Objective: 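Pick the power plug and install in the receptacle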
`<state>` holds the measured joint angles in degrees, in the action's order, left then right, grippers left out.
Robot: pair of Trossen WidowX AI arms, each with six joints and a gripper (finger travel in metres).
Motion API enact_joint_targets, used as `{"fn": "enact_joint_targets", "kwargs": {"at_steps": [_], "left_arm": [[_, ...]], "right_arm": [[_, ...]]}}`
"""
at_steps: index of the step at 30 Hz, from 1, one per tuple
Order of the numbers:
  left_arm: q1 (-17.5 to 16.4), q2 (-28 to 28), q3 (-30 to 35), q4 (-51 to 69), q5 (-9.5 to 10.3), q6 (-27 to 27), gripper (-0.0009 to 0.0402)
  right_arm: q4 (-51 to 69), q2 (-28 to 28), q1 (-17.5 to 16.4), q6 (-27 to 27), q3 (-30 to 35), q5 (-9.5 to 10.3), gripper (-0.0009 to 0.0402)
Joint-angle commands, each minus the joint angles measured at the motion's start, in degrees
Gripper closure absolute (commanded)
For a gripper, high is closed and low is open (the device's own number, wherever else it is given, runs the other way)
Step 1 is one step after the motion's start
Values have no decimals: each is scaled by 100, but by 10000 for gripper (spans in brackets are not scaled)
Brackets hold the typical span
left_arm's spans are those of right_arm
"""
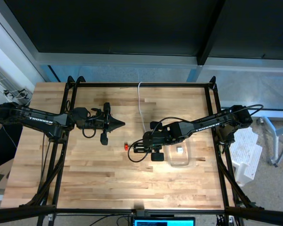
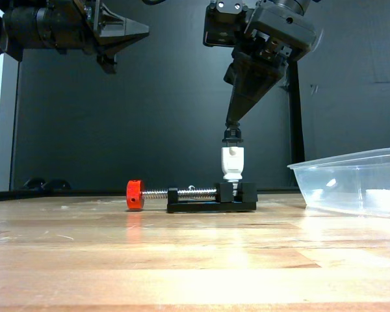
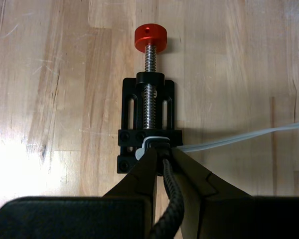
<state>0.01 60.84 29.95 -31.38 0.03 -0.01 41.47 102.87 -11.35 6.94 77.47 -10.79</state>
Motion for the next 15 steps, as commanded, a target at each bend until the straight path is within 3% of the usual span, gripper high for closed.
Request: {"fn": "enact_joint_targets", "kwargs": {"at_steps": [1, 15], "left_arm": [[0, 2, 0, -4, 0, 2, 393], [0, 2, 0, 0, 0, 2, 393]], "right_arm": [[-2, 96, -2, 4, -17, 42, 393], [-26, 131, -4, 26, -63, 74, 393]]}}
